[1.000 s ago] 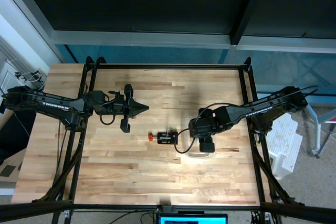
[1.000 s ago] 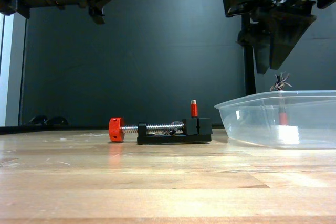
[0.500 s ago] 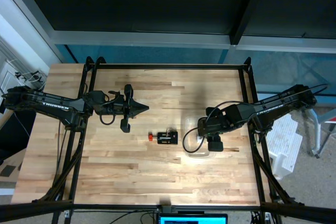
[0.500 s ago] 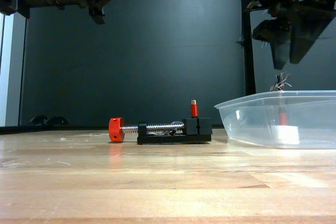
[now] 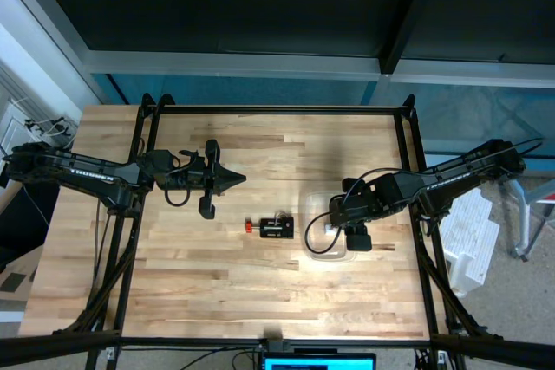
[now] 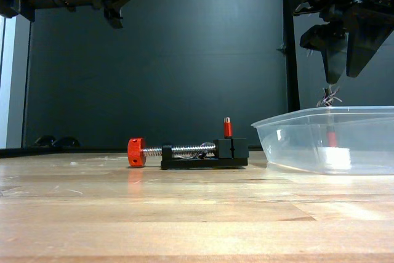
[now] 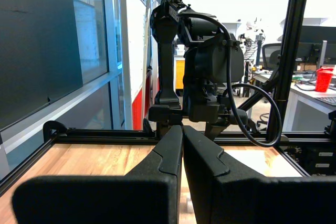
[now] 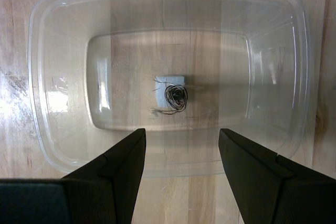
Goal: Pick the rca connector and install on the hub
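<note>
The hub (image 5: 276, 229), a small black box with a red stub (image 6: 136, 151) at its left end and a short red post on top, lies mid-table. Right of it stands a clear plastic tray (image 6: 289, 137). On the tray floor lies the rca connector (image 8: 175, 95), a tiny pale-grey piece with thin wire strands. My right gripper (image 8: 181, 142) hangs open well above the tray, directly over that piece, also seen in the low view (image 6: 343, 75). My left gripper (image 7: 182, 132) is shut and empty, parked high over the table's left part (image 5: 232, 179).
A black frame (image 5: 277, 111) runs around the wooden table. The right arm's cable (image 5: 310, 236) loops down beside the tray's left wall, between tray and hub. Bare wood lies in front of the hub and tray.
My right gripper has shifted to the right, from the tray's hub-side edge to above its middle, and risen slightly. The left arm, hub and tray have not moved.
</note>
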Robot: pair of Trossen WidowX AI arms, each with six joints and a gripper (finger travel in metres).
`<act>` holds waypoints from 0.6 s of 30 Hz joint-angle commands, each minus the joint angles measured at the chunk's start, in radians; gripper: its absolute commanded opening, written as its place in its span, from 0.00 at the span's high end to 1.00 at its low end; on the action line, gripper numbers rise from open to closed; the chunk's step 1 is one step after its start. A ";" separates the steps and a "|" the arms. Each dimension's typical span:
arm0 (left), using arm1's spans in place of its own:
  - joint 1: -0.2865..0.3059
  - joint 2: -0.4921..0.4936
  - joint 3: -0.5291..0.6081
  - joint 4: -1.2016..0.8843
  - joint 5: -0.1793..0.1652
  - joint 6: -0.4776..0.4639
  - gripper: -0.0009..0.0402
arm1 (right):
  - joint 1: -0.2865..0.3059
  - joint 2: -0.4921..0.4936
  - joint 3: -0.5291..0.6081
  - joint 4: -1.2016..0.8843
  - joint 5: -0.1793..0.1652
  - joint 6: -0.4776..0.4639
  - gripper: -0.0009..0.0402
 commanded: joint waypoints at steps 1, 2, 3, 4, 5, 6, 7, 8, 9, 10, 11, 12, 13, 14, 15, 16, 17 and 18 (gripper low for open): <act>0.000 0.000 0.000 0.001 0.000 0.000 0.98 | 0.001 0.002 0.000 0.003 0.001 0.000 0.51; 0.000 0.000 0.000 0.001 0.000 0.000 0.98 | 0.002 0.002 0.000 0.005 0.001 0.000 0.51; 0.000 0.000 0.000 0.000 0.000 0.000 0.98 | 0.002 0.005 0.000 0.007 0.001 0.000 0.51; 0.000 0.000 0.000 0.000 0.000 0.000 0.98 | 0.002 0.008 0.000 0.010 0.001 0.001 0.51; 0.000 0.000 0.000 0.000 0.000 0.000 0.98 | 0.002 0.015 0.000 0.014 0.000 0.001 0.51; 0.000 0.000 0.000 0.000 0.000 0.000 0.98 | 0.003 0.022 0.000 0.018 0.000 0.000 0.51; 0.000 0.000 0.000 0.001 0.000 0.000 0.98 | 0.003 0.029 -0.001 0.024 0.001 0.000 0.51; 0.000 0.000 0.000 0.001 0.000 0.000 0.98 | 0.003 0.040 -0.002 0.032 0.000 0.000 0.51; 0.000 0.000 0.000 0.001 0.000 0.000 0.98 | 0.004 0.050 -0.002 0.038 0.000 -0.001 0.51; 0.000 0.000 0.000 0.000 0.000 0.000 0.98 | 0.004 0.059 -0.002 0.043 0.000 -0.003 0.51; 0.000 0.000 0.000 0.000 0.000 0.000 0.98 | 0.005 0.070 -0.002 0.049 0.000 -0.004 0.51; 0.000 0.000 0.000 0.000 0.000 0.000 0.98 | 0.005 0.077 -0.002 0.055 0.000 -0.004 0.51; 0.000 0.000 0.000 0.000 0.000 0.000 0.98 | 0.005 0.087 -0.003 0.062 0.000 -0.004 0.51; 0.000 0.000 0.000 0.000 0.000 0.000 0.98 | 0.005 0.094 -0.004 0.069 0.000 -0.005 0.51; 0.000 0.000 0.000 0.000 0.000 0.000 0.98 | 0.005 0.103 -0.006 0.077 0.000 -0.005 0.51; 0.000 0.000 0.000 0.000 0.000 0.000 0.98 | 0.005 0.109 -0.008 0.084 0.000 -0.004 0.51; 0.000 0.000 0.000 0.000 0.000 0.000 0.98 | 0.005 0.119 -0.009 0.089 0.000 -0.004 0.51; 0.000 0.000 0.000 0.001 0.000 0.000 0.98 | 0.005 0.127 -0.009 0.092 0.000 -0.004 0.51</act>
